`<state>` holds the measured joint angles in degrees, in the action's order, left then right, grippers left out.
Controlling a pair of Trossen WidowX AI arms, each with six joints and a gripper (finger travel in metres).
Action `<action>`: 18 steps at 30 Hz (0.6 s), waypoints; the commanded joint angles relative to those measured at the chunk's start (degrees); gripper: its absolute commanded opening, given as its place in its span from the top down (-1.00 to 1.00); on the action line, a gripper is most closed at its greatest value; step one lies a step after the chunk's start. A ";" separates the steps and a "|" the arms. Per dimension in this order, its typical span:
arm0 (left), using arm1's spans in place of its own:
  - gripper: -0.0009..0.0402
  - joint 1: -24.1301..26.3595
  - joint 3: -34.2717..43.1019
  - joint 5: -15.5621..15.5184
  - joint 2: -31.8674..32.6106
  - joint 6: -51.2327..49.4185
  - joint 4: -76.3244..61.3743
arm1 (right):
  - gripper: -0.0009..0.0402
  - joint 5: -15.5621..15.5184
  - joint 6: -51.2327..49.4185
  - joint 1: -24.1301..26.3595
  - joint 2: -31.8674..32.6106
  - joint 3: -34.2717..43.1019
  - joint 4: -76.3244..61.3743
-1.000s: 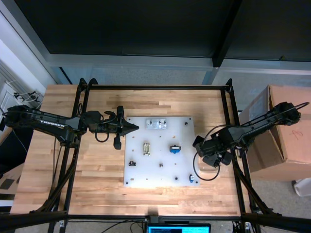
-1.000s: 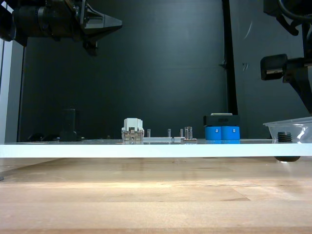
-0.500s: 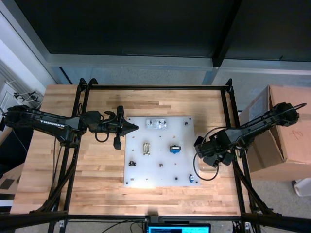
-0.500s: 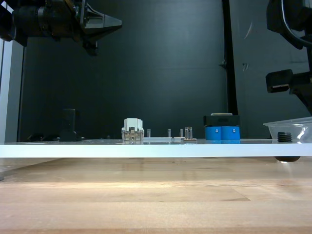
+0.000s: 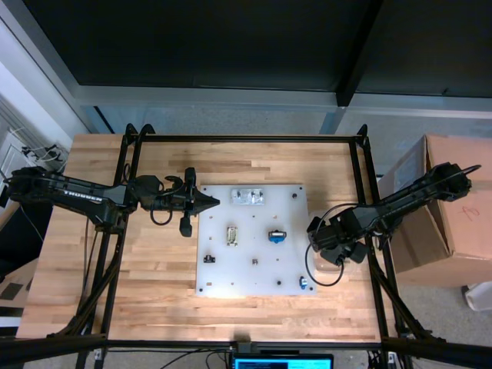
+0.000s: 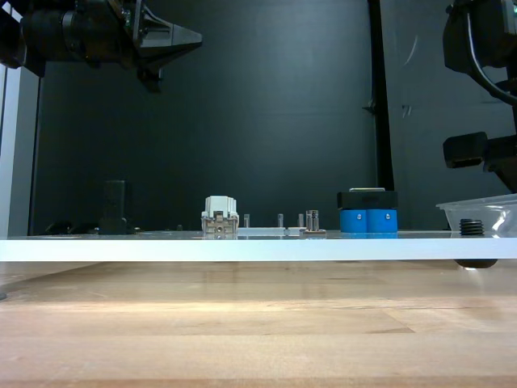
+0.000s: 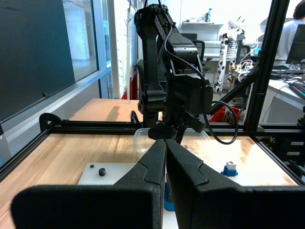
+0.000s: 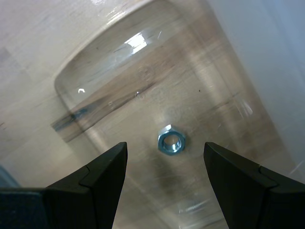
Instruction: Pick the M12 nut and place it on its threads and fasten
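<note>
My right gripper [image 8: 164, 149] has sunk lower, jaws spread, with the nut [image 8: 171, 142] lying free in the tray [image 8: 90, 67] just beneath it. Left gripper [image 7: 165, 143], pressed together, stays high beside the board [image 5: 231, 286].

Wooden table [image 5: 154, 277]; cardboard box [image 5: 453, 207]; perhaps a window [image 7: 78, 38].

Covered by the right gripper [image 5: 336, 250], cut by the frame edges

From above, it sits at centre right over most of the clear tray [image 6: 485, 212], so the nut [image 8: 171, 142], lying free there in the right wrist view, cannot be made out; the stud [image 5: 305, 283] at lower right is too small to show ribs. In the low view the right edge cuts the tray and right arm [image 6: 475, 150], and the upper left corner cuts the body behind the left gripper [image 6: 199, 36].
</note>
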<state>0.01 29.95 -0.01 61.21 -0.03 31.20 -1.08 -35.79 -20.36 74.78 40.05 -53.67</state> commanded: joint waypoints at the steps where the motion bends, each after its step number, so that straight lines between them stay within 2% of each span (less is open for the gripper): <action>1: 0.96 0.00 0.00 0.00 0.00 0.00 0.00 | -0.13 0.02 0.02 -0.04 0.02 -1.22 1.33; 18: 0.96 0.00 0.00 0.00 0.00 0.00 0.00 | -0.13 0.02 1.07 0.09 0.02 -4.94 6.64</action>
<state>0.01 29.93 -0.01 61.21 -0.03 31.18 -1.08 -34.72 -20.29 74.81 35.29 -47.29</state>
